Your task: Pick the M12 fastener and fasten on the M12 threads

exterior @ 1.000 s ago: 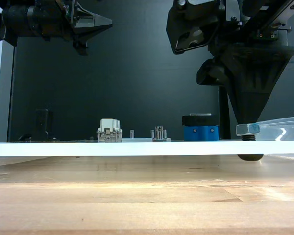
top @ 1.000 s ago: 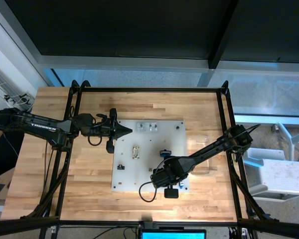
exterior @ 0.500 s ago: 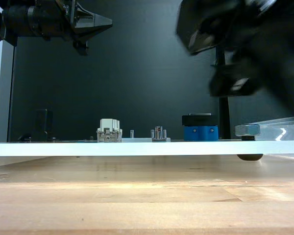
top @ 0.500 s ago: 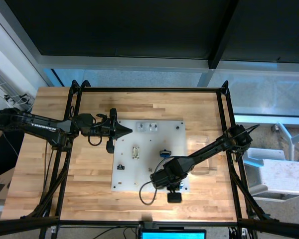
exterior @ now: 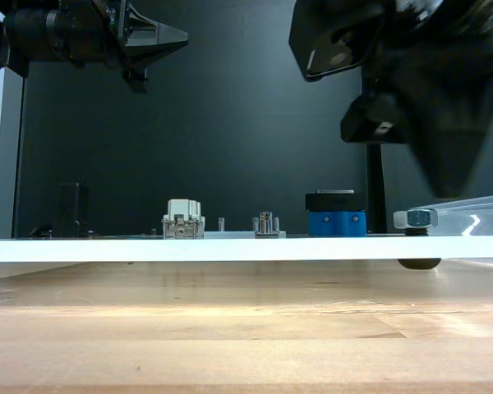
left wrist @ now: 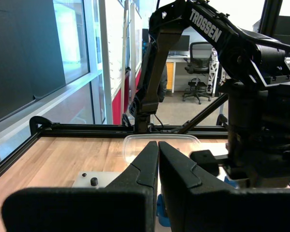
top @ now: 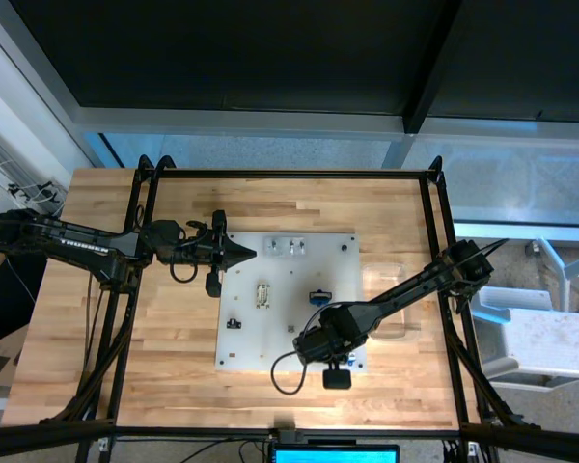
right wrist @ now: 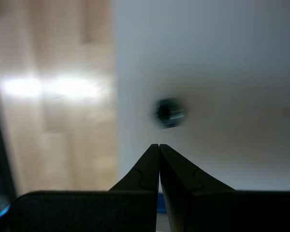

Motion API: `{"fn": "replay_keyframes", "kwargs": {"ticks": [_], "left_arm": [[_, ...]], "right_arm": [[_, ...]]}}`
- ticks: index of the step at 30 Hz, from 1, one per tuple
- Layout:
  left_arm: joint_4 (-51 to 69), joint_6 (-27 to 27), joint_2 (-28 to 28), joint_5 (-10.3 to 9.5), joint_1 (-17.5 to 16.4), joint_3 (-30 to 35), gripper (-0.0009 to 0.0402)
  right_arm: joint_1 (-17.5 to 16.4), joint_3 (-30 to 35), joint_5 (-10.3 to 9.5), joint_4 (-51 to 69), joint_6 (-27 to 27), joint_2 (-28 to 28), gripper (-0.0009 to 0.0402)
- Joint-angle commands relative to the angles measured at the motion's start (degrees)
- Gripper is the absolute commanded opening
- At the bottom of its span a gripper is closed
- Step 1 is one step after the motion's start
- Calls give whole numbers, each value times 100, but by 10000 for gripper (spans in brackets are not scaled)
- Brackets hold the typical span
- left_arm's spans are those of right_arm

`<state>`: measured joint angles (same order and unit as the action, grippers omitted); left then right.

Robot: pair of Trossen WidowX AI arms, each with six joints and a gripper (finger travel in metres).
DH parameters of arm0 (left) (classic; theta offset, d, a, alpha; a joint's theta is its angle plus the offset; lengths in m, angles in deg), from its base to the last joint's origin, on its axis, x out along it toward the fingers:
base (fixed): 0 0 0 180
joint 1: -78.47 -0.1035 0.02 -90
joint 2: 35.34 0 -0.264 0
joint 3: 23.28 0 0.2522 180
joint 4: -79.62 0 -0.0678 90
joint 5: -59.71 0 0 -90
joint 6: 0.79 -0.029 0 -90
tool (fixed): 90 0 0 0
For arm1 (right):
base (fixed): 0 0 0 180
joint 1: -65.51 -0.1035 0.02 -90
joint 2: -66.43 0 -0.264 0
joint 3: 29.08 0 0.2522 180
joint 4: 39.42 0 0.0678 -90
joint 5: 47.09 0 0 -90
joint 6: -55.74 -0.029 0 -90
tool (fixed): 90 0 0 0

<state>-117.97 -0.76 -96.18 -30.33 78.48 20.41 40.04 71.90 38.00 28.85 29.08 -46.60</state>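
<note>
Low view: nut (exterior: 415,218) outside tray (exterior: 479,212); left gripper (exterior: 183,35), right gripper (exterior: 444,190) aloft

Open air lies between the right gripper (right wrist: 159,146), jaws together, and the nut (exterior: 416,217) on its stud (exterior: 416,231) at the board's (exterior: 148,249) near right edge. A blue block (exterior: 336,223) stands nearby, and a clear tray (exterior: 476,215) lies beyond the board's right edge. The left gripper (exterior: 183,35), jaws together, hangs high over the board's far left edge.
</note>
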Motion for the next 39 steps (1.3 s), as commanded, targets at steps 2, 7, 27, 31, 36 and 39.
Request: {"fn": "replay_keyframes", "kwargs": {"ticks": [2, 7, 27, 31, 36, 39], "left_arm": [[-7, 0, -2, 0, 0, 2, 0], [0, 0, -2, 0, 0, 2, 0], [0, 0, -2, 0, 0, 2, 0], [-2, 0, -2, 0, 0, 2, 0], [0, 0, -2, 0, -2, 2, 0], [-2, 0, -2, 0, -2, 2, 0]], "right_arm": [[-4, 4, 564, 17, 11, 22, 0], [-13, -55, 651, -184, 55, 9, 0], [-44, -181, 531, -446, 57, -118, 0], [-52, -179, 455, -433, 55, -98, 0], [-55, -179, -1016, -433, 245, -4, 0], [-55, -179, -1266, -417, 363, 66, 0]]}}
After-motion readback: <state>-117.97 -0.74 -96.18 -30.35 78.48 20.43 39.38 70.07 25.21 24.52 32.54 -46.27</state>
